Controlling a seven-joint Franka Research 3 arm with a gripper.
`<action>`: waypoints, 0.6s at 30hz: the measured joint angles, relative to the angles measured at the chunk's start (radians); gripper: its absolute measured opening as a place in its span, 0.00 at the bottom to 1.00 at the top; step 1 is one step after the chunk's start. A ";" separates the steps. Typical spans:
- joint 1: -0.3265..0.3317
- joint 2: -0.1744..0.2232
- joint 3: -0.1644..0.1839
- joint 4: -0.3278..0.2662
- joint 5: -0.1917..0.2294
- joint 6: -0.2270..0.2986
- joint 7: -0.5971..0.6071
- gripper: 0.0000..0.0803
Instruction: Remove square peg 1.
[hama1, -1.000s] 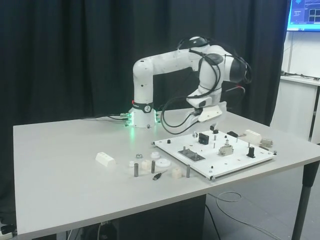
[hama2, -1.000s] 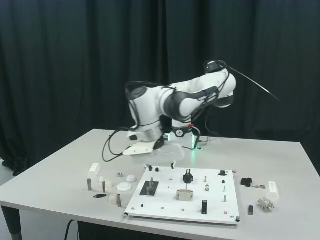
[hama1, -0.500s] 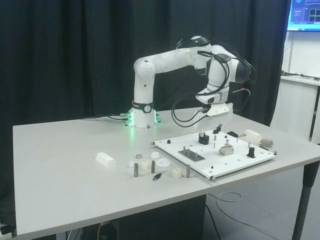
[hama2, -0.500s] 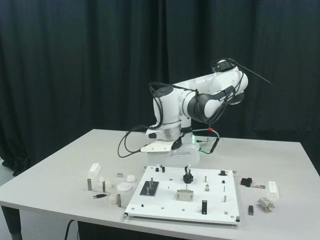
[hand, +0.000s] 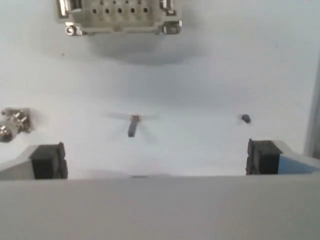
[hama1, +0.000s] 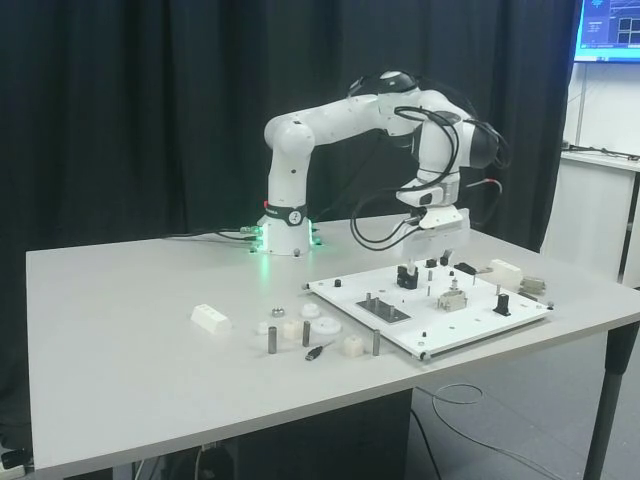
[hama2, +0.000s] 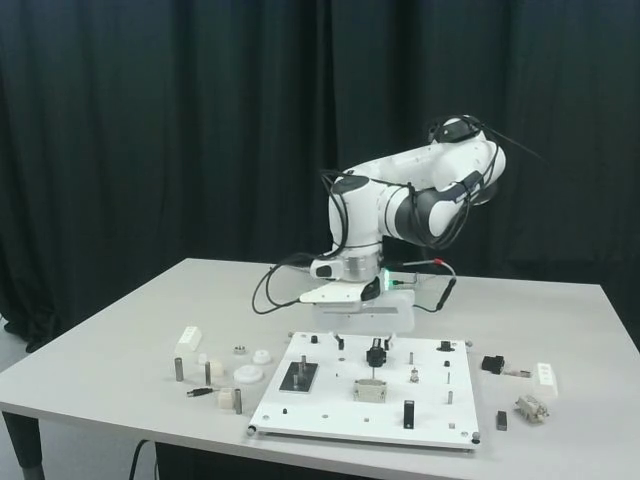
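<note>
The gripper (hand: 155, 159) hangs above the far edge of the board (hama2: 330, 415), its two black-padded fingers (hand: 47, 161) spread wide with nothing between them. The peg (hand: 133, 125), a short thin grey stub, stands upright in the board, below the gripper and untouched. In the wrist view it stands between the fingertips' line and a grey many-pinned socket (hand: 117, 17). A metal connector (hand: 12, 125) is off to one side of it and a small black dot (hand: 245, 118) to the other. The board is a flat, square, white plate lying by the front edge of the grey worktop (hama1: 120, 300). Among other small parts it carries one dark grey plate (hama2: 298, 376) with a post in it. It also carries one black clamp (hama2: 375, 354) near its middle and one black upright block (hama2: 408, 413) near its front edge. On the worktop beside the board's plate-side edge stand three grey cylinders (hama2: 208, 373). With them are a white block (hama2: 187, 341), some white round discs (hama2: 247, 373) and small white cubes. Past the board's opposite edge lie a black part (hama2: 491, 364), a second white block (hama2: 546, 375) and a grey plug (hama2: 530, 408). A green light (hama1: 262, 235) glows at the foot of the white arm (hama1: 340, 110).
</note>
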 joint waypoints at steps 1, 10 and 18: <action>0.004 0.000 0.004 -0.003 0.004 0.009 0.004 1.00; 0.020 -0.001 0.050 -0.006 0.018 0.085 0.024 1.00; 0.026 -0.001 0.077 -0.006 0.019 0.114 0.039 1.00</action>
